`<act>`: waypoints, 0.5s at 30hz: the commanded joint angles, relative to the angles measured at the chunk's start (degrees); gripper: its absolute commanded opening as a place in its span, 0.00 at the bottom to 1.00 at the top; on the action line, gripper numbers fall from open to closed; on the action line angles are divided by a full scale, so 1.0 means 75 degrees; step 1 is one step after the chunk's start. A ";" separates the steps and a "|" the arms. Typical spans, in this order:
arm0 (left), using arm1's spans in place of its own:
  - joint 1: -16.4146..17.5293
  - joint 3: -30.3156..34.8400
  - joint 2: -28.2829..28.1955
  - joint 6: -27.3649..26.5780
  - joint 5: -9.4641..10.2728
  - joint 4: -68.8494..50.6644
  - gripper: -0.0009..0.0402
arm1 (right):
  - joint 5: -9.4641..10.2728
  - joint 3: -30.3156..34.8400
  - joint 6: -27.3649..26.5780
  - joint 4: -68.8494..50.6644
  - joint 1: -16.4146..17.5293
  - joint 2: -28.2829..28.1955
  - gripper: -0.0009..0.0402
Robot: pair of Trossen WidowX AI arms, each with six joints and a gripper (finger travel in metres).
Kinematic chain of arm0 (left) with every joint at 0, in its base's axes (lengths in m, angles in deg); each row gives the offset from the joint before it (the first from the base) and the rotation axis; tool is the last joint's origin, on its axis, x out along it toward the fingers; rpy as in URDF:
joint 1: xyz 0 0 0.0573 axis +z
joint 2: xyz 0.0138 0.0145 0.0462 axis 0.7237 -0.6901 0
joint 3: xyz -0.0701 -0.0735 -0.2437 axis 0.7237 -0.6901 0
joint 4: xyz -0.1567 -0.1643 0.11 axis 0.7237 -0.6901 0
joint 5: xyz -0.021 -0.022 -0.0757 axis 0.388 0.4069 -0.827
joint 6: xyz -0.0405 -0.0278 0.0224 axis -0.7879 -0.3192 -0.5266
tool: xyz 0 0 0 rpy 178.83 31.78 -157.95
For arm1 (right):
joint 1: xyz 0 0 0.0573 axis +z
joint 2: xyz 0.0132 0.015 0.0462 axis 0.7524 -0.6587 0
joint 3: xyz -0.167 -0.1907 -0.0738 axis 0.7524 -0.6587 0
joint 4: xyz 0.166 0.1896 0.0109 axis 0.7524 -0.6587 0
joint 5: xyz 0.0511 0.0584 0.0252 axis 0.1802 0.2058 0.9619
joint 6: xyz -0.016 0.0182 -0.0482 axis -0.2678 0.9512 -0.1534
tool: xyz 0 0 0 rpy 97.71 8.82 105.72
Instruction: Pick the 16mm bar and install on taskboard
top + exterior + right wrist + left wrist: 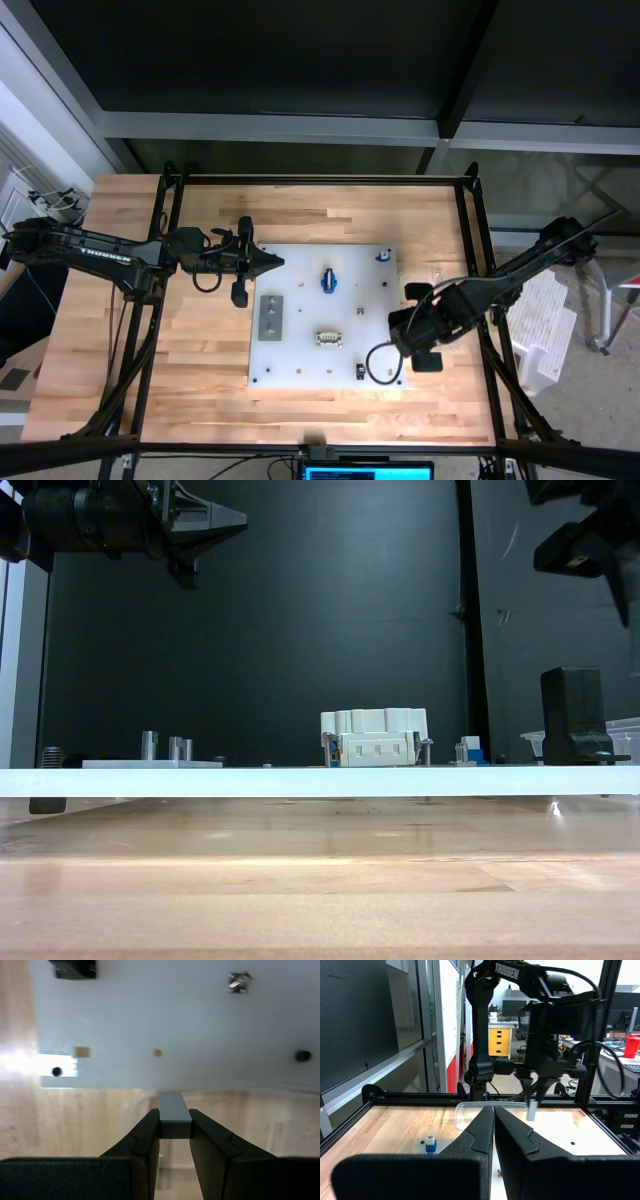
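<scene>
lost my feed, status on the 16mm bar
Right tool shut on 16mm bar, at taskboard right edge. Left tool shut, above far left corner. Nothing blocking seen.

White taskboard point(300, 300); grey 16mm bar point(175, 1106); black left gripper point(493, 1110), right gripper point(175, 1121); wood-grain table point(200, 400).

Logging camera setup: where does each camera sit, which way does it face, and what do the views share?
High: above the near table edge, looking down and away at the taskboard; both arms, left gripper and right gripper near opposite taskboard sides.
Low: tabletop height, level along the taskboard; both grippers overhead.
Left wrist: along its shut fingers toward the right gripper holding the 16mm bar.
Right wrist: down past the clamped bar onto the taskboard.
Shared: both wrist views show the bar.
</scene>
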 commanded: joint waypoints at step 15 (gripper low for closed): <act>0.0000 0.0003 0.0000 0.0003 -0.0003 0.0006 0.02 | 0.0169 0.0662 0.0775 0.0504 0.0664 -0.1274 0.03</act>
